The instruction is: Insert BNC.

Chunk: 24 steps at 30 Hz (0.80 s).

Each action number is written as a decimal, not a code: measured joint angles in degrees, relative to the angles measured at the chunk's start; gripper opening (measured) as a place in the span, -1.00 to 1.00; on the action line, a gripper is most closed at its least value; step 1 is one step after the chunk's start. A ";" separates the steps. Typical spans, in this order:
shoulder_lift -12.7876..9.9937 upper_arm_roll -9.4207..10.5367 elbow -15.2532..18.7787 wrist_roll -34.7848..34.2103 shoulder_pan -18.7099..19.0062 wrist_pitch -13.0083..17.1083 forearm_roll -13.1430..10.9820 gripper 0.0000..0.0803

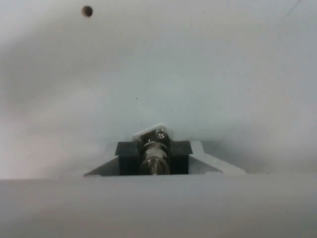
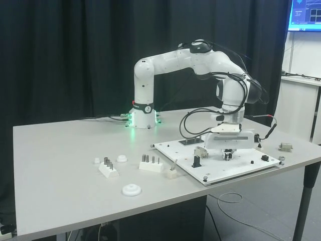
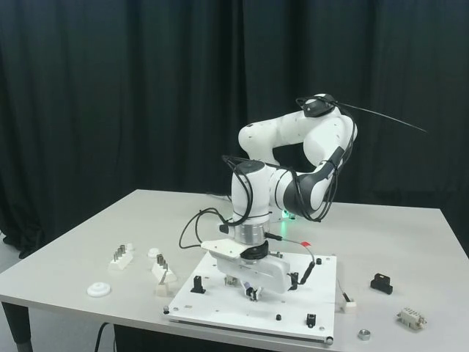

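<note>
I hang low over the white board (image 2: 220, 168) on the grey table (image 2: 60, 150), my gripper (image 2: 228, 154) pointing straight down near its middle. In the wrist view a metal BNC connector (image 1: 154, 157) sits between my fingers, its barrel end on, backed by a black block (image 1: 153, 157) and a small white bracket (image 1: 151, 133) with a screw head. Whether I am clamped on the connector or merely standing around it I cannot tell (my fingertips are hidden in both room views too). My judgement: the approach is done and the plug is at or very near its socket, but I see no proof that it is seated. What remains, I reckon, is the final push, the locking twist, and letting go.
</note>
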<state>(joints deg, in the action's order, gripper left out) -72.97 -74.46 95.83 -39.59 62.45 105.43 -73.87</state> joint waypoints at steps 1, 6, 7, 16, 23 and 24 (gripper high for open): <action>0.00 0.00 0.00 -0.67 0.01 0.01 0.00 -0.70; -0.01 0.00 0.03 -5.43 0.08 0.11 0.01 -0.70; -0.01 0.00 0.04 -6.22 0.10 0.14 0.01 -0.70; -0.01 0.00 0.34 -13.37 0.41 0.70 0.02 -0.70; 0.00 0.00 0.92 -18.93 0.93 1.49 0.01 -0.70; 0.00 0.00 1.04 -19.61 1.04 1.68 0.01 -0.70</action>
<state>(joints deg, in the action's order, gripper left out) -72.97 -74.46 96.87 -59.20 63.50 107.11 -73.85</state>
